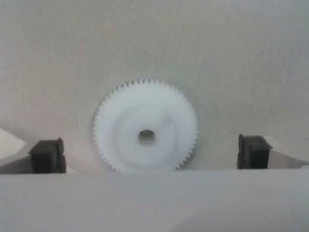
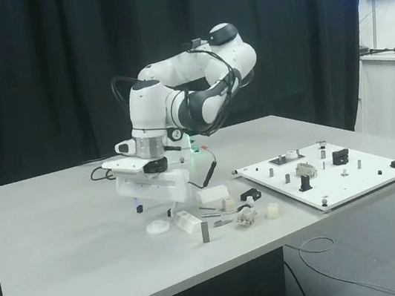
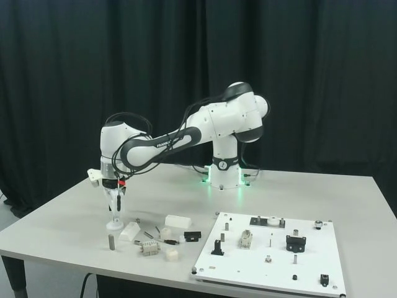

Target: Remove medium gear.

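Black curtains behind, grey surface (image 2: pixel 61 237) up front, white arm bolted at the far side with a green glow at its base. I see my pincer (image 1: pixel 149 153) pointing straight down over the near-left part of the surface as the second room view has it, low, just above a white toothed plastic gear with a centre hole (image 1: pixel 146 126). The gear lies flat on the surface; in the first room view it is the small white disc (image 2: pixel 158 228) under the pincer (image 2: pixel 152 209), and in the second room view it sits at the foot of the pincer (image 3: pixel 114 225).

Pincer state: fingers spread wide, black pads (image 1: pixel 47 155) standing clear on both sides of the gear, not touching its teeth. Nothing gripped.

White flat assembly board with black and grey fittings (image 3: pixel 310 267) lies well apart from the gear, toward the other end of the surface. A second white round part (image 3: pixel 270 221) sits on a peg at the board's far edge, probably another gear, too small to be sure.

Between gear and board, loose parts: a white rectangular block (image 3: pixel 178 221), a white wedge-shaped block (image 3: pixel 129 231) near the gear, a small upright grey peg (image 3: pixel 110 241), a black bracket (image 3: pixel 192 236), a few other small bits I can't tell apart.
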Action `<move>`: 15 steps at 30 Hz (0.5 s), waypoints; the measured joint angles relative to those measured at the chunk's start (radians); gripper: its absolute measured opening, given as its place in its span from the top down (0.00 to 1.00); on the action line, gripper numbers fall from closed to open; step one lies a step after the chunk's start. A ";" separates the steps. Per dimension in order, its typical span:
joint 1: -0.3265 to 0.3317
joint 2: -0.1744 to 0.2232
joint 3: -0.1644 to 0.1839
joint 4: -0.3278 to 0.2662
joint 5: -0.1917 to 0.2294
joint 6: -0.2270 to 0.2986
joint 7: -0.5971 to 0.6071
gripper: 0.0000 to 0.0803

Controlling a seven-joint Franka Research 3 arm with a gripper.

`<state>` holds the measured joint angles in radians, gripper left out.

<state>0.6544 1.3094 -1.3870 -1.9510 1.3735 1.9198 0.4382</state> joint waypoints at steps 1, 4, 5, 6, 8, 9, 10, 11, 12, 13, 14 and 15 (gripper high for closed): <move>0.001 0.000 -0.004 0.000 -0.002 -0.003 0.001 0.01; 0.004 0.000 -0.016 0.001 -0.008 -0.013 0.005 0.01; 0.006 0.000 -0.020 0.001 -0.009 -0.017 0.006 0.01; 0.007 0.000 -0.023 0.001 -0.011 -0.021 0.007 0.01; 0.008 0.000 -0.028 0.001 -0.012 -0.025 0.008 0.01; 0.009 0.000 -0.030 0.001 -0.013 -0.026 0.008 0.01; 0.010 0.000 -0.032 0.001 -0.013 -0.027 0.009 0.01; 0.010 0.000 -0.033 0.001 -0.013 -0.028 0.009 0.01; 0.011 0.000 -0.034 0.001 -0.014 -0.029 0.009 0.00; 0.011 0.000 -0.035 0.002 -0.014 -0.029 0.009 0.00; 0.011 0.000 -0.036 0.002 -0.014 -0.029 0.009 0.00; 0.012 0.000 -0.036 0.002 -0.014 -0.029 0.009 0.00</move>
<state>0.6659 1.3094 -1.4231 -1.9494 1.3595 1.8905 0.4476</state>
